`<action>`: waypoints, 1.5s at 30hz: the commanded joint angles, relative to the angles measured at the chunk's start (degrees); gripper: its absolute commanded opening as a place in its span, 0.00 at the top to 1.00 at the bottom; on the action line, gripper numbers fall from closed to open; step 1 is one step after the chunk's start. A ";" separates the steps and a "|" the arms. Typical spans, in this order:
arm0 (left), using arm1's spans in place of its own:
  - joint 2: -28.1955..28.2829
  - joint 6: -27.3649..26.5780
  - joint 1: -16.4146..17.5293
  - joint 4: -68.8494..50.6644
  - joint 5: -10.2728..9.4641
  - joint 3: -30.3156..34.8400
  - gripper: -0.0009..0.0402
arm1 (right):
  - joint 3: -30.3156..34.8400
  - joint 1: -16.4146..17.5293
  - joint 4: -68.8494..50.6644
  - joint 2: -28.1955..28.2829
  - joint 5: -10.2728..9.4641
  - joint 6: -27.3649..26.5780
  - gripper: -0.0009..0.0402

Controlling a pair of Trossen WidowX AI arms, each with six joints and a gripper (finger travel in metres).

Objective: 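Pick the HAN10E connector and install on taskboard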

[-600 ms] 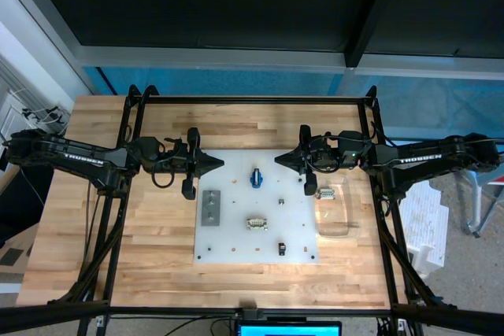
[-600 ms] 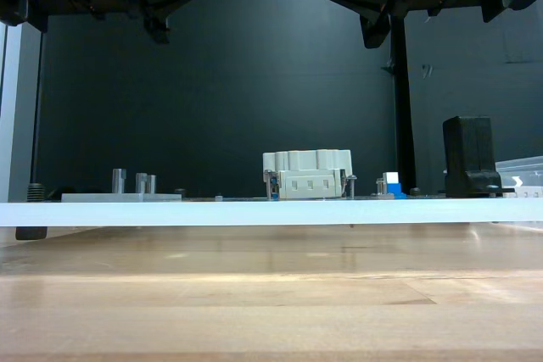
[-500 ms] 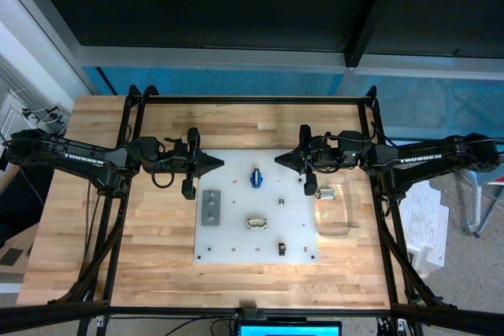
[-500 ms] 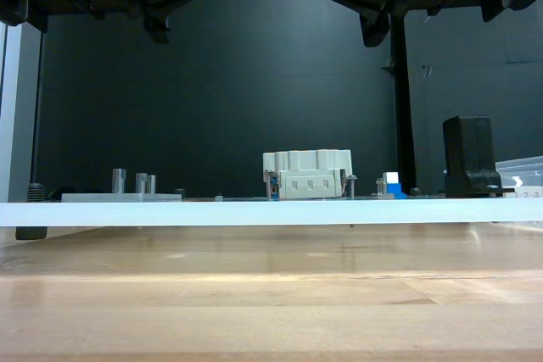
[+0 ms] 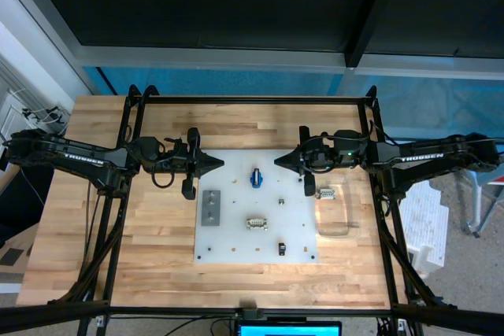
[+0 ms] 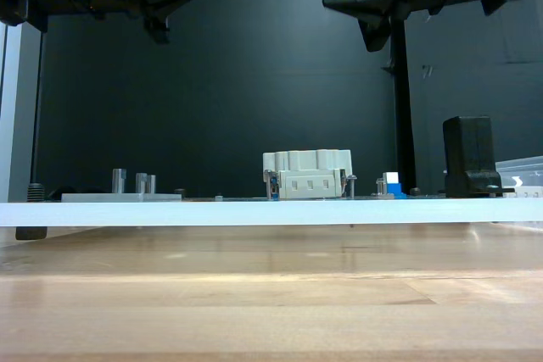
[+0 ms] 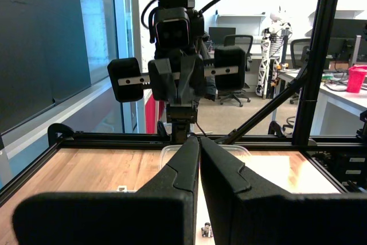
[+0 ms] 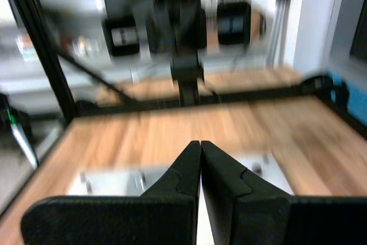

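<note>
At the near edge of the wooden worktop lies the taskboard. On it, from near to far, stand a black fitting, a beige insert with its long axis running left to right, a grey block with three holes, and a blue part. Just beside the board's right edge sits a clear tray. The HAN10E connector lies at the tray's far end, long axis left to right, with nothing lying over it. High over the board's far edge the two arms face each other, tips well apart. The left end effector is pinched narrow, its fingers pressed together on nothing. The right end effector hangs just beyond the connector, its fingers likewise together and empty. Each arm carries the white word TROSSEN.
</note>
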 commanded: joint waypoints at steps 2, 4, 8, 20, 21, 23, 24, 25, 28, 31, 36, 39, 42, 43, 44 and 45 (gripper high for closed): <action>0.00 0.02 0.00 0.00 0.02 0.02 0.98 | 5.31 -0.02 -16.17 -0.04 0.15 -2.78 0.98; 0.00 0.02 0.02 0.00 0.02 0.02 0.98 | 7.54 -0.02 -23.10 -0.04 0.33 -3.23 0.98; 0.00 0.02 0.00 0.00 0.02 0.02 0.98 | 11.61 -0.04 -37.18 0.17 1.22 -3.28 0.98; 0.00 0.02 0.00 0.00 0.02 0.02 0.98 | 16.59 0.00 -66.51 0.17 3.21 -3.65 0.98; 0.00 0.02 0.00 0.00 0.02 0.02 0.98 | 16.57 0.02 -68.32 0.17 3.21 -3.67 0.98; 0.00 0.02 0.00 0.00 0.02 0.02 0.98 | 16.59 0.13 -71.69 0.17 3.19 -3.72 0.97; 0.00 0.02 0.00 0.00 0.02 0.02 0.98 | 16.59 0.15 -73.18 0.17 3.21 -3.67 0.97; 0.00 0.02 0.00 0.00 0.02 0.02 0.98 | 16.59 0.17 -74.40 0.17 3.26 -3.61 0.96; 0.00 0.02 0.00 0.00 0.02 0.02 0.98 | 16.59 0.22 -77.53 0.17 3.76 -3.61 0.93; 0.00 0.02 0.00 0.00 0.02 0.02 0.98 | 16.57 0.28 -79.30 0.20 4.66 -3.52 0.90; 0.00 0.02 0.00 0.00 0.02 0.02 0.98 | 16.55 0.59 -80.35 1.62 4.68 -2.38 0.84; 0.00 0.02 0.02 0.00 0.02 0.02 0.98 | 16.48 1.16 -80.98 3.37 4.68 -1.03 0.78; 0.00 0.02 0.00 0.00 0.02 0.02 0.98 | 16.44 1.88 -80.83 4.57 4.81 -0.96 0.69; 0.00 0.02 0.00 0.00 0.02 0.02 0.98 | 16.31 2.23 -80.65 4.70 5.51 -0.39 0.65; 0.00 0.02 0.00 0.00 0.02 0.02 0.98 | 16.02 2.62 -80.30 4.70 6.58 0.24 0.62; 0.00 0.02 0.00 0.00 0.02 0.02 0.98 | 15.69 3.10 -79.97 4.70 7.63 0.59 0.58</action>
